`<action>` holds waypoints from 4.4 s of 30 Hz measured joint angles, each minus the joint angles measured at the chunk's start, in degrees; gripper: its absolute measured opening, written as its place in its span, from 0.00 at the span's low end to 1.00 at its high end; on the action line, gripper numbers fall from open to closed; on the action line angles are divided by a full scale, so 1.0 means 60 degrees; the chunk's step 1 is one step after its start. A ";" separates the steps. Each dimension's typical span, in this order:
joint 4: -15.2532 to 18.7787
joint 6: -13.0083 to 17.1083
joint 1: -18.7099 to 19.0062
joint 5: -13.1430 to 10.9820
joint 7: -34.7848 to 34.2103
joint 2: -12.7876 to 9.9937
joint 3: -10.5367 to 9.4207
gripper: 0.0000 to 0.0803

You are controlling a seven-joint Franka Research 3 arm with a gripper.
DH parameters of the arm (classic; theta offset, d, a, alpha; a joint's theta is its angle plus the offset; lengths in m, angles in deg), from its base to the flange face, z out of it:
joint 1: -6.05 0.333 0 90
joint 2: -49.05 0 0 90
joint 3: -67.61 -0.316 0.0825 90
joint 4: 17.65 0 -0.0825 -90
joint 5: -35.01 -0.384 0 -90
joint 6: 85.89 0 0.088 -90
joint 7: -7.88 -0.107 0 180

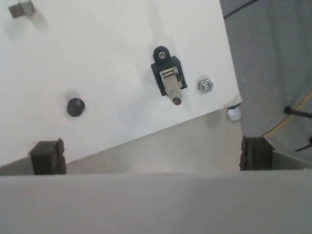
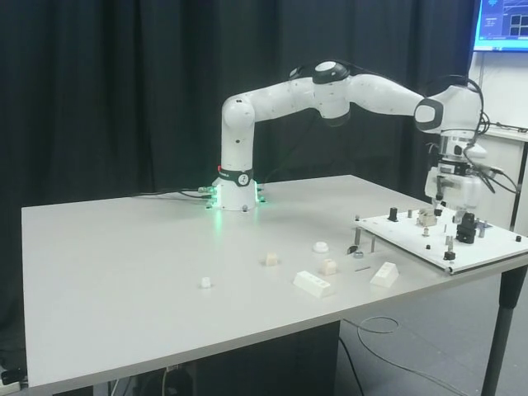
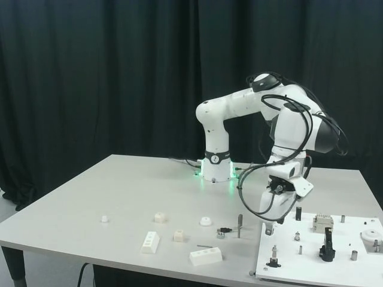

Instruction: Remove Ethernet.

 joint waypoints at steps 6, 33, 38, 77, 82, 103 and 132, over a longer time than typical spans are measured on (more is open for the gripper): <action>-0.0049 0.0189 -0.0014 0.0077 0.0305 -0.0042 -0.0109 1.00; -0.1045 -0.0334 -0.1071 0.0073 0.1965 -0.0036 -0.0919 1.00; -0.1537 -0.0710 -0.1464 0.0073 0.1960 -0.0035 -0.1119 1.00; -0.2384 -0.0324 -0.2291 0.0289 0.1764 -0.0179 -0.2114 1.00; -0.2383 -0.0158 -0.2340 0.0468 0.1807 -0.0182 -0.2236 1.00; -0.2374 -0.0079 -0.2478 0.0620 0.2307 -0.0182 -0.2423 1.00; -0.2370 0.0113 -0.2491 0.0950 0.2501 -0.0182 -0.2699 0.68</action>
